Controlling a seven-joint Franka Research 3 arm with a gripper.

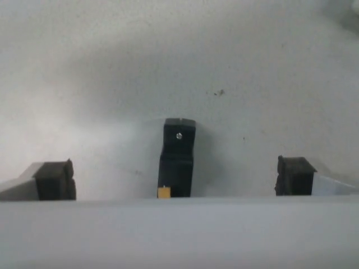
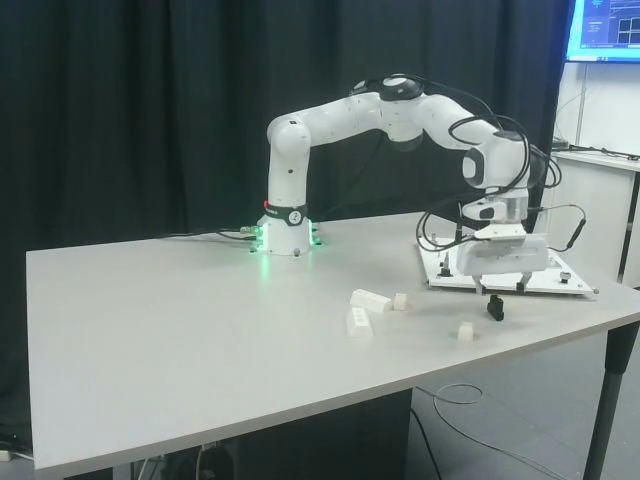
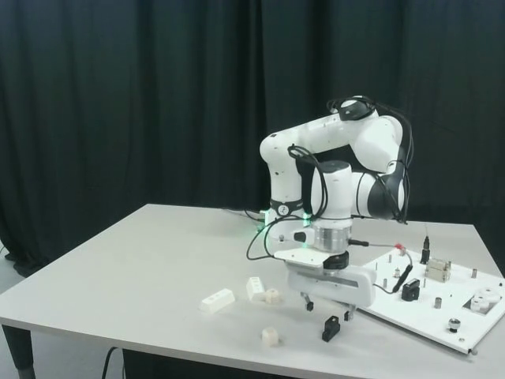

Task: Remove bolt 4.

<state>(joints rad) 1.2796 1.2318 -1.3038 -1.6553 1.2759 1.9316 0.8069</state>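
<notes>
My gripper (image 1: 174, 177) hangs open just above the grey table, its black fingertips (image 1: 54, 179) spread wide. A small black part (image 1: 178, 157) with a tiny screw head lies on the table between them, touching neither. The room views show the same black part (image 2: 493, 308) (image 3: 331, 328) under the gripper (image 2: 501, 287) (image 3: 327, 306), close to the table's front edge. The white assembly board (image 2: 560, 283) (image 3: 426, 312) with several small upright bolts lies just beyond. I cannot tell which one is bolt 4.
Several small white blocks lie on the table beside the gripper: a long one (image 3: 218, 299), a short one (image 3: 255, 287) and a cube (image 3: 270, 336). A black fixture (image 3: 410, 291) and other small parts stand on the board. The arm's base (image 2: 284, 232) is at the back.
</notes>
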